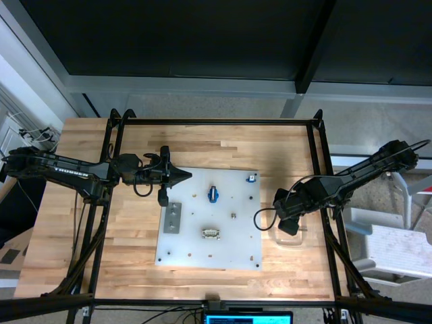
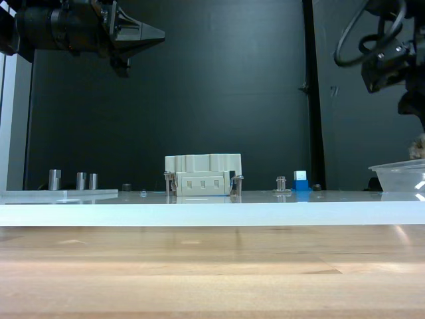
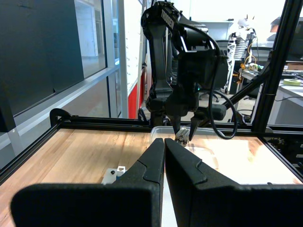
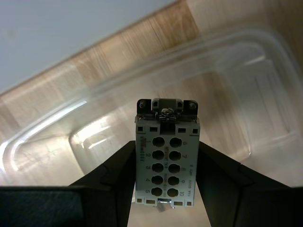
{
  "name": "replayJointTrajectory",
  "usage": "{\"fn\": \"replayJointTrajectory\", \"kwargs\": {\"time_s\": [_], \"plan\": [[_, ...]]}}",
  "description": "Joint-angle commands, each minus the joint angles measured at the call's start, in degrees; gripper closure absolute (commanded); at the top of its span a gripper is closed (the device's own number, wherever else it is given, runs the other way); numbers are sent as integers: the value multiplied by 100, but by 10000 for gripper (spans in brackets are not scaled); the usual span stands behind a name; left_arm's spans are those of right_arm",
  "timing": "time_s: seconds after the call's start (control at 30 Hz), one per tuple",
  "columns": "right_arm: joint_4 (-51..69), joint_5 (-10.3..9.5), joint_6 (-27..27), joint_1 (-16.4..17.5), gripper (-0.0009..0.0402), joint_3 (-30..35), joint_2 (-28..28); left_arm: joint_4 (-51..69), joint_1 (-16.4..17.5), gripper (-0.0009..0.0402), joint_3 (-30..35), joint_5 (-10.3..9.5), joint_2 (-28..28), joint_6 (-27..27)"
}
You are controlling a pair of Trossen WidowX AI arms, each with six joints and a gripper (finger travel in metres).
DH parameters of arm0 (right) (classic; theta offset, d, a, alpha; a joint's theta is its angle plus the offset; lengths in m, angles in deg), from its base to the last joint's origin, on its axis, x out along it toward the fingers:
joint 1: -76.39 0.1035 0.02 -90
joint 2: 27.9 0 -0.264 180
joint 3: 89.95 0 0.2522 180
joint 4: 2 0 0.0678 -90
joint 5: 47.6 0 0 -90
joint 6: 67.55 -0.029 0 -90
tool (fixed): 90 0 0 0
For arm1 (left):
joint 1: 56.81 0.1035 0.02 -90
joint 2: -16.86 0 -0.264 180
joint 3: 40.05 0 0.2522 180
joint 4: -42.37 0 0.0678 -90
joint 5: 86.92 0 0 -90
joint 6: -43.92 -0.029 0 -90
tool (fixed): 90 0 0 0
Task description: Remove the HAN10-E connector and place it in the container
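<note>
My right gripper (image 4: 165, 144) is shut on the HAN10-E connector (image 4: 166, 163), a grey-beige block whose face of numbered holes points at the camera. It hangs just above the container (image 4: 236, 90), a clear plastic tray on the wood right of the white board (image 1: 233, 185). In the high view the right gripper (image 1: 290, 226) covers most of the container (image 1: 278, 239). The left wrist view shows the connector (image 3: 181, 135) held over the container (image 3: 158, 129). My left gripper (image 1: 183, 176) is shut on nothing and hovers high over the board's far left corner.
On the board stand a beige housing (image 1: 211, 233), a blue upright connector (image 1: 214, 194), a grey metal plate with pegs (image 1: 173, 218) and a small blue-white part (image 1: 250, 178). Black frame rails (image 1: 216, 122) border the table.
</note>
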Motion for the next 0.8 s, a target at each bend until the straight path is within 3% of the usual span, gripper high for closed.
{"fn": "replayJointTrajectory", "kwargs": {"time_s": [0.03,0.8], "plan": [[-188,4,-129,111,357,-214,4,0,2,393,0,2,0,0],[-1110,2,-144,223,356,-901,4,0,2,393,0,2,0,0]]}}
